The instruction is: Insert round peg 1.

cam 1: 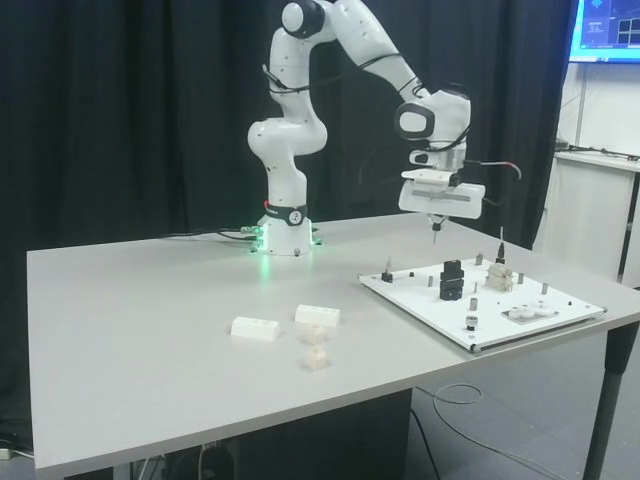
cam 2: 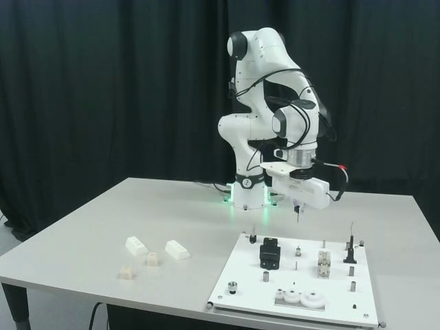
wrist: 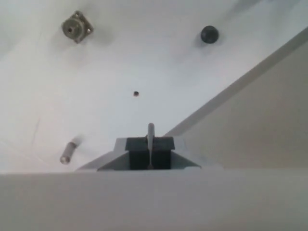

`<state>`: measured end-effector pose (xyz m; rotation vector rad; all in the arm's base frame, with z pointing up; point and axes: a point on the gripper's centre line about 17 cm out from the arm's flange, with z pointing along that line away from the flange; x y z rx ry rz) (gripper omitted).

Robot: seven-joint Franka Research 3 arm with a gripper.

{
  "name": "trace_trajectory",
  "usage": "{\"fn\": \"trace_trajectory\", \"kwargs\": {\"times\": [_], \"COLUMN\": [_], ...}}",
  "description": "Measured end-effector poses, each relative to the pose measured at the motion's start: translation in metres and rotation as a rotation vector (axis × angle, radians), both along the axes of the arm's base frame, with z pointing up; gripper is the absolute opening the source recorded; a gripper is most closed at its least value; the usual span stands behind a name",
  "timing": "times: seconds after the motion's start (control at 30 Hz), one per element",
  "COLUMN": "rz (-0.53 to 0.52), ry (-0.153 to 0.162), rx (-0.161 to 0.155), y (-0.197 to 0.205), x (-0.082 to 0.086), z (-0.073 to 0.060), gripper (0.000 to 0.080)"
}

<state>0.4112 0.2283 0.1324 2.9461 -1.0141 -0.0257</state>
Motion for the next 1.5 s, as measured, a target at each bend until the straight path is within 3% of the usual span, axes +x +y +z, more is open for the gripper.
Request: {"fn": "trace_trajectory", "kwargs": {"times": [0.43, 0.87, 1.5], "rz": [-0.054, -0.076, -0.088], "ry": [-0.009, 0.022, 0.038], "rx": [0.025, 0.028, 0.025], "y": [0.001, -0.006, -0.005], "x": [0.015, 0.015, 0.011], "z": [-0.026, -0.058, -0.070], "gripper": [0.0015, 0.0015, 0.0015]}}
